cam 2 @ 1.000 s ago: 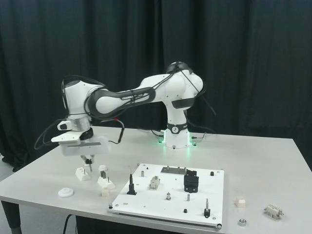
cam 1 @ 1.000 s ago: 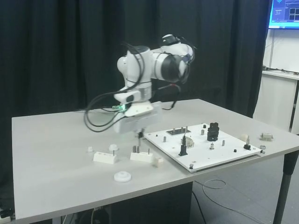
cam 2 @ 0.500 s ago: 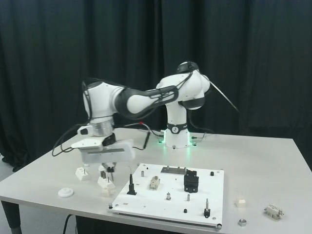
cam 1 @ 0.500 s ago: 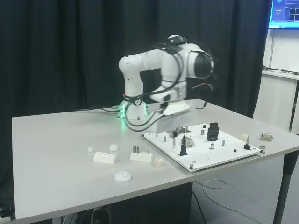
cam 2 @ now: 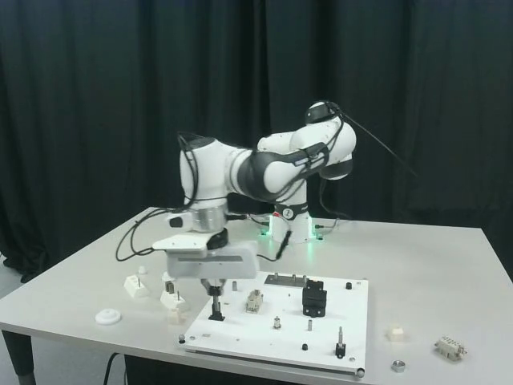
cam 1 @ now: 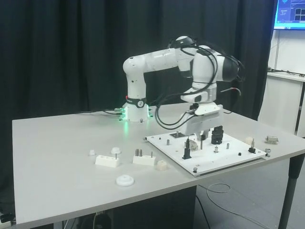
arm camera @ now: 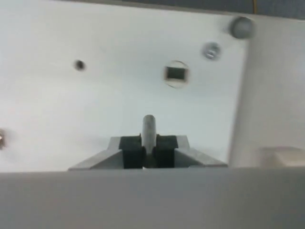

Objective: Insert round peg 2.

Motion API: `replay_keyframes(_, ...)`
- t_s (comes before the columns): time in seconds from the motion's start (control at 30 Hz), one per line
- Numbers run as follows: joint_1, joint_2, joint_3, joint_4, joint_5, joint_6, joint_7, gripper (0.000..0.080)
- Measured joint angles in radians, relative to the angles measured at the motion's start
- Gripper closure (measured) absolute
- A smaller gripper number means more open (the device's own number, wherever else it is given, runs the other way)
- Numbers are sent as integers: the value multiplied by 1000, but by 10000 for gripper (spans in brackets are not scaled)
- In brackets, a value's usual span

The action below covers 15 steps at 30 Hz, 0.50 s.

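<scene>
Right now your pincer is clenched on a grey round peg, which stands between the black fingertips and pokes out past them. It hangs above the white board, not touching it. In the wrist view you see a round seat with a square hole on the board beyond the peg. Off the board, on the grey surface, you have two white blocks and a white disc.
</scene>
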Motion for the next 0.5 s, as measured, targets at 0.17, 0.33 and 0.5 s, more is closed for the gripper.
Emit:
replay_keyframes(0.17,30,0,25,0,-13,33,48,744)
replay_keyframes(0.33,51,0,56,0,-32,80,84,744)
replay_keyframes(0.5,64,0,84,0,-51,124,119,744)
